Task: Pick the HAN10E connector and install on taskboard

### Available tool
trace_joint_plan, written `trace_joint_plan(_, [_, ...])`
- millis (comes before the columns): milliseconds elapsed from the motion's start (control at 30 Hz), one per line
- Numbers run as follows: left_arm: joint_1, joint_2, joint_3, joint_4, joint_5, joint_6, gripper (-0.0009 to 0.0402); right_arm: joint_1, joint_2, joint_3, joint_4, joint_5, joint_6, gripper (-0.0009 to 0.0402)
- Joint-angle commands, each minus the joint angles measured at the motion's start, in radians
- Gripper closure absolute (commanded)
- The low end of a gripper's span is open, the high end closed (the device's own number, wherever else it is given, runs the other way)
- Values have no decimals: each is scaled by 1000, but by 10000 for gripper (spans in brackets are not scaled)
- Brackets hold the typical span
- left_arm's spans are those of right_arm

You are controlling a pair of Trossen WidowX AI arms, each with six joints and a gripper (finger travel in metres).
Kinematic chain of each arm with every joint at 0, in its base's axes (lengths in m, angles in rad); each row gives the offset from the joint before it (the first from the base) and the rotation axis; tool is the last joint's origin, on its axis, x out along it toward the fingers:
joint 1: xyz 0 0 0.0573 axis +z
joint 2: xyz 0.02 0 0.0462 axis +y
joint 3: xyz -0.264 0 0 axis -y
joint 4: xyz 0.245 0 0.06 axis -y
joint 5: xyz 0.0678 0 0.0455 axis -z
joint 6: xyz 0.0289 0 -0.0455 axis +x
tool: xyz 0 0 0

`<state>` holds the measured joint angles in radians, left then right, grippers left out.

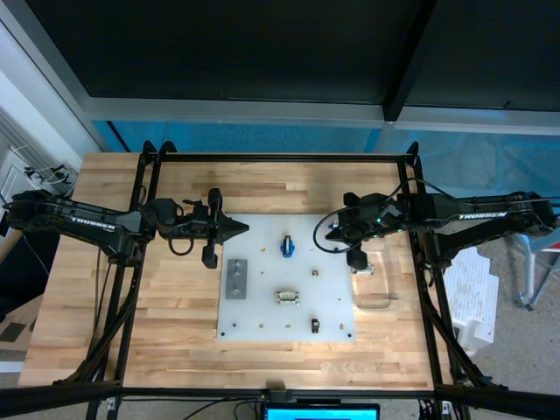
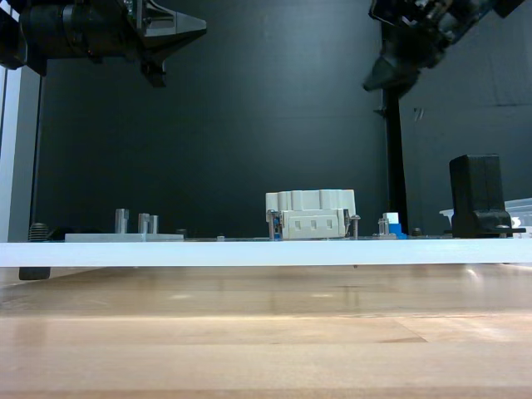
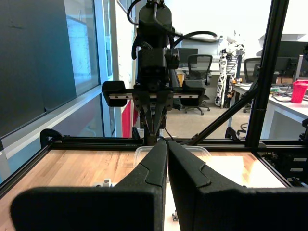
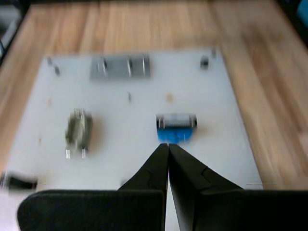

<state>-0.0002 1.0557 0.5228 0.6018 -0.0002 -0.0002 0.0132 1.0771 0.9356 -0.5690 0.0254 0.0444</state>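
The HAN10E connector (image 1: 286, 298) (image 2: 312, 214) (image 4: 78, 130), a small pale beige block with metal ends, sits on the white taskboard (image 1: 262, 262) (image 2: 249, 253) (image 4: 120, 101) near its middle front. My left gripper (image 1: 238, 229) (image 2: 199, 32) (image 3: 167, 142) hovers shut and empty over the board's far left corner. My right gripper (image 1: 331, 233) (image 2: 372, 83) (image 4: 168, 146) hangs shut and empty above the board's far right part, pointing toward the blue part (image 4: 176, 127). Both grippers are well above the connector and apart from it.
On the board are a grey metal block (image 1: 236, 277) (image 4: 120, 66), the blue part (image 1: 286, 248) and a small black piece (image 1: 314, 326) (image 2: 478, 197). A clear plastic tray (image 1: 378, 284) lies right of the board. A black frame (image 1: 280, 158) rings the wooden table.
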Motion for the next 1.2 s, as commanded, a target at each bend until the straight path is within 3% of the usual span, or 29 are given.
trace_joint_plan(33, [0,0,0,0,0,0,392,2,1,38,-148,0,10,393])
trace_joint_plan(533, [0,0,0,0,0,0,392,12,26,113,-612,-3,42,393])
trace_joint_plan(800, [0,0,0,0,0,0,392,27,45,113,-693,-3,87,389])
trace_joint_plan(967, [0,0,0,0,0,0,392,66,108,112,-724,0,109,348])
trace_joint_plan(1200, [0,0,0,0,0,0,392,109,164,112,-679,11,131,249])
